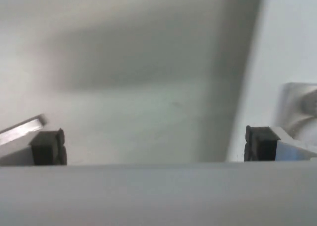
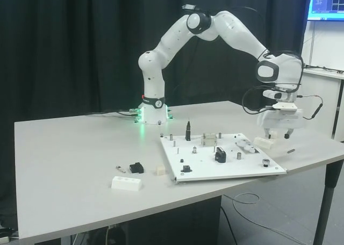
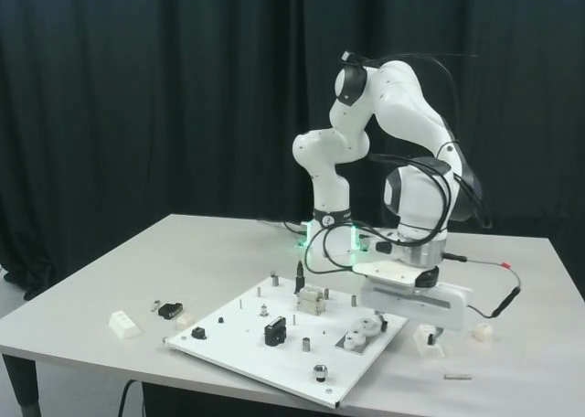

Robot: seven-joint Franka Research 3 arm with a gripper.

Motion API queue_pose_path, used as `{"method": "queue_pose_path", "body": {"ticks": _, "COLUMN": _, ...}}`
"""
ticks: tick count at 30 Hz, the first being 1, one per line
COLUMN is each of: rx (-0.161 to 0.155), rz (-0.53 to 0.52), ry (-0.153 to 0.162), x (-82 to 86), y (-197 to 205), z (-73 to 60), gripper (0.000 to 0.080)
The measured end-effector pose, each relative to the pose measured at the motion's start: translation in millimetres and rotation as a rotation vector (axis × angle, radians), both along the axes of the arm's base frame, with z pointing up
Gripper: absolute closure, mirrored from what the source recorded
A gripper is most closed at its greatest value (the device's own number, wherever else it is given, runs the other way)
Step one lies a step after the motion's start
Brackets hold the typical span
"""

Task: Remove round peg 4.

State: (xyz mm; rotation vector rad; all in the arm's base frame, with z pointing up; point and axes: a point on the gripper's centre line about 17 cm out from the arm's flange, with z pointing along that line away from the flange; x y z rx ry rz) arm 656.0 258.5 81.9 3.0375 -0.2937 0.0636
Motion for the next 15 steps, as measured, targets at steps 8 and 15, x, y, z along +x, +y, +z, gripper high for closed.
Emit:
{"method": "queue_pose_path", "body": {"ticks": 8, "rx": -0.054, "rz": -0.026, "ry": 0.020, "x": 5.0, "y": -43.0, "z": 4.1, "gripper": 0.0003}}
{"method": "queue_pose_path", "body": {"ticks": 15, "rx": -0.100, "rz": -0.057, "ry": 0.034, "x": 12.6, "y": -89.9, "z": 7.3, "gripper": 0.0003}}
